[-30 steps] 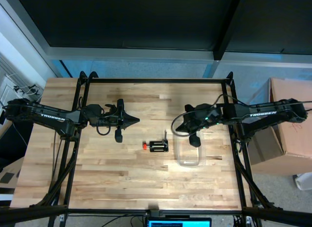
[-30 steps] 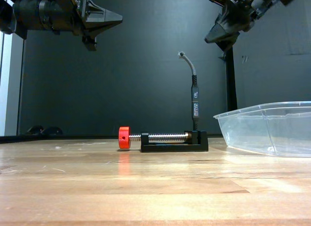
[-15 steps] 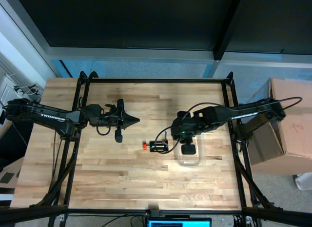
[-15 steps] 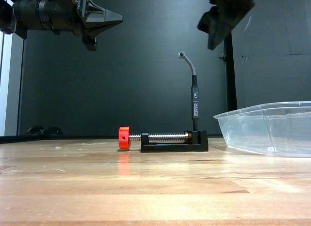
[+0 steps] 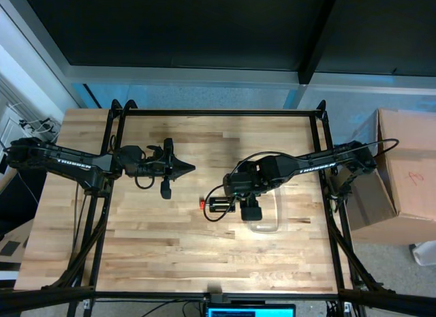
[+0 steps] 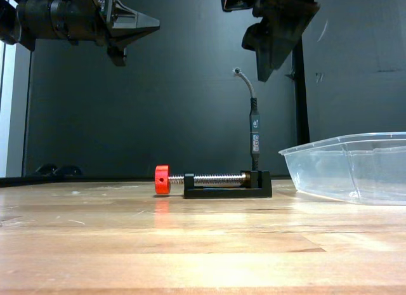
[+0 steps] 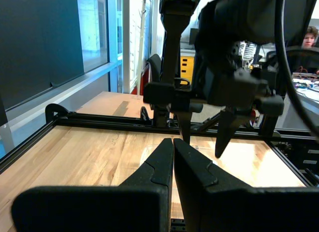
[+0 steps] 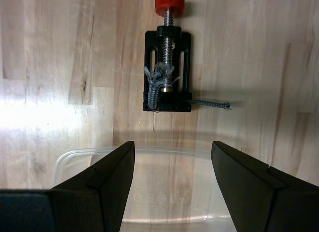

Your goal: Remove the USB-C connector from the USB-C receptacle and place in the container

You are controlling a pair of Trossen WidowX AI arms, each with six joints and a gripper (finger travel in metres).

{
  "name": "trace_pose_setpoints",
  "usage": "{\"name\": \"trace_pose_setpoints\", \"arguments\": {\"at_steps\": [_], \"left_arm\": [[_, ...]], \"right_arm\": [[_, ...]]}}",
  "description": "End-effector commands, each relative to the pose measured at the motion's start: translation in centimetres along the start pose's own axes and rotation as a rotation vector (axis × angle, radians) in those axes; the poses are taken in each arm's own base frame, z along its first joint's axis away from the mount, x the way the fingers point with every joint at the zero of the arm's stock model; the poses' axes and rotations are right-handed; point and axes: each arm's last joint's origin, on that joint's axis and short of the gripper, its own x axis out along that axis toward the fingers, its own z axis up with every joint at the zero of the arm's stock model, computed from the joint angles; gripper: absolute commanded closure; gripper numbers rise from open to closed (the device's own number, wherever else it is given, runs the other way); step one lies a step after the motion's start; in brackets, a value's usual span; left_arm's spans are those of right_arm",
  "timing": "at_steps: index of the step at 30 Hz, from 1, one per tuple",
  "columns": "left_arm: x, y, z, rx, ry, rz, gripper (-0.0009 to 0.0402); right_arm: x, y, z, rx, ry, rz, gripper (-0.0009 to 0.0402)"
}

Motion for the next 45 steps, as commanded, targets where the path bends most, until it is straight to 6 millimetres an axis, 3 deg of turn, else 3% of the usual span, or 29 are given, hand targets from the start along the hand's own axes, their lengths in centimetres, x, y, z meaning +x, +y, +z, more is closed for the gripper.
{"name": "trace_pose_setpoints", "arguments": {"at_steps": [1, 11, 25, 32, 40, 45], "left_arm": [[0.0, 0.0, 0.0, 0.0, 0.0, 0.0, 0.0393], [0.0, 0.0, 0.0, 0.0, 0.0, 0.0, 0.0393], [0.0, 0.0, 0.0, 0.0, 0.0, 0.0, 0.0393], [0.0, 0.0, 0.0, 0.0, 0.0, 0.0, 0.0393], [0.0, 0.0, 0.0, 0.0, 0.0, 0.0, 0.0393], [0.0, 0.0, 0.0, 0.0, 0.0, 0.0, 0.0393]], "right_arm": [[1.0, 0.2, 0.2, -0.004, 0.018, -0.001, 0.018], [3.9, 0.7, 1.3, -0.015, 0.037, 0.008, 0.0182], [5.4, 0.9, 1.2, -0.021, 0.009, 0.029, 0.0227], [5.4, 0.9, 1.2, -0.032, 0.006, 0.028, 0.0278], [5.4, 0.8, 1.2, -0.034, 0.006, 0.027, 0.0396], [5.4, 0.8, 1.2, -0.033, 0.006, 0.026, 0.0387]]}}
